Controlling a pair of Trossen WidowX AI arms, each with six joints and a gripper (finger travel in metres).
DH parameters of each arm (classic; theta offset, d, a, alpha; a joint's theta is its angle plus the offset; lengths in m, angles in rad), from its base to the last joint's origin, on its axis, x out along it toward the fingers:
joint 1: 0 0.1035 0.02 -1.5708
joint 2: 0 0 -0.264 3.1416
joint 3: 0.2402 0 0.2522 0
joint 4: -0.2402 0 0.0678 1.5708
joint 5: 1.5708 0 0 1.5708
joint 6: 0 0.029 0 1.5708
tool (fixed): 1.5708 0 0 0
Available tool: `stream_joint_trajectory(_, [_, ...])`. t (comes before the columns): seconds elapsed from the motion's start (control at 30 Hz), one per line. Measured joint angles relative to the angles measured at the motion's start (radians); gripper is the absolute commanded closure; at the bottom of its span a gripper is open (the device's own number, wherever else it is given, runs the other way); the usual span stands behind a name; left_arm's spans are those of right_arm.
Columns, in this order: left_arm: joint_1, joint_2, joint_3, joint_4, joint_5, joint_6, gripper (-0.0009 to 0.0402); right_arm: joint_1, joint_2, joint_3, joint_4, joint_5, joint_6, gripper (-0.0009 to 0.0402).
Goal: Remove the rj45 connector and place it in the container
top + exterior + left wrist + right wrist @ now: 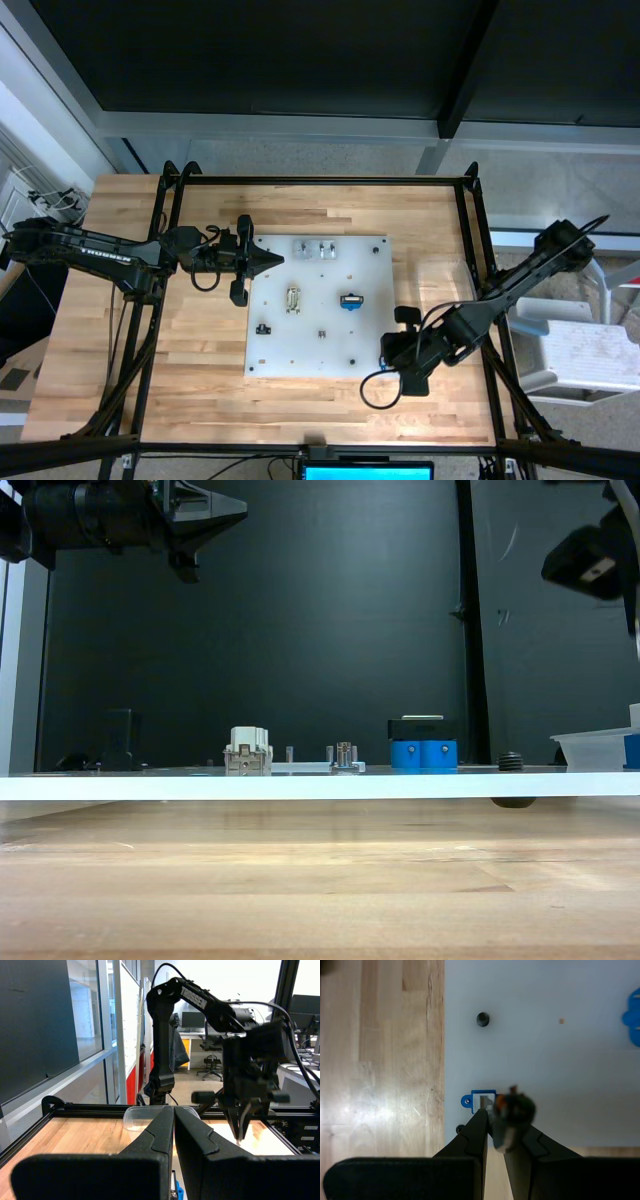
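**Over the wooden table: connector lifted, tray comes next**

A light wooden table [200, 380] carries a white board [320, 340] with small fittings, a dark wall behind it. The right gripper [500, 1121] hangs high over the board's near right corner, its fingers pinching a small clear-and-dark piece that I take to be the rj45 connector [512, 1110]. The connector sits directly above a blue holder [481, 1098] at the board's edge and looks clear of it. The left gripper [278, 260] is parked, raised over the board's far left edge with its fingers pressed together.

Removal looks done, so the step in hand is the carry. The container [598, 748] lies just off the board's right side. The next move calls for swinging right at this height, lowering inside the rim, then spreading the fingers.
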Motion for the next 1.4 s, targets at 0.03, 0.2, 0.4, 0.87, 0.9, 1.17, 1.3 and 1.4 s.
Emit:
stream_joint_trajectory(0.03, [0.0,0.0,0.0,0.0,0.0,0.0,0.0392,0.0,-0.016,0.0,-0.01,0.0,0.0,0.0393])
stream_joint_trajectory(0.2, [0.0,0.0,0.0,0.0,0.0,0.0,0.0392,-0.016,-0.104,0.0,-0.082,-0.003,0.004,0.0393])
stream_joint_trajectory(0.4, [0.0,0.0,0.0,0.0,0.0,0.0,0.0392,-0.071,-0.186,-0.003,-0.177,-0.005,-0.004,0.0393])
stream_joint_trajectory(0.87, [0.0,0.0,0.0,0.0,0.0,0.0,0.0392,-0.195,-0.393,-0.171,-0.274,-0.031,-0.1,0.0393])
stream_joint_trajectory(0.9, [0.0,0.0,0.0,0.0,0.0,0.0,0.0392,-0.203,-0.411,-0.191,-0.275,-0.035,-0.1,0.0393])
stream_joint_trajectory(1.17, [0.0,0.0,0.0,0.0,0.0,0.0,0.0392,-0.233,-0.539,-0.286,-0.327,-0.041,-0.102,0.0393])
stream_joint_trajectory(1.3, [0.0,0.0,0.0,0.0,0.0,0.0,0.0392,-0.238,-0.591,-0.31,-0.373,-0.04,-0.101,0.0393])
stream_joint_trajectory(1.4, [0.0,0.0,0.0,0.0,0.0,0.0,0.0392,-0.238,-0.621,-0.325,-0.404,-0.041,-0.101,0.0393])
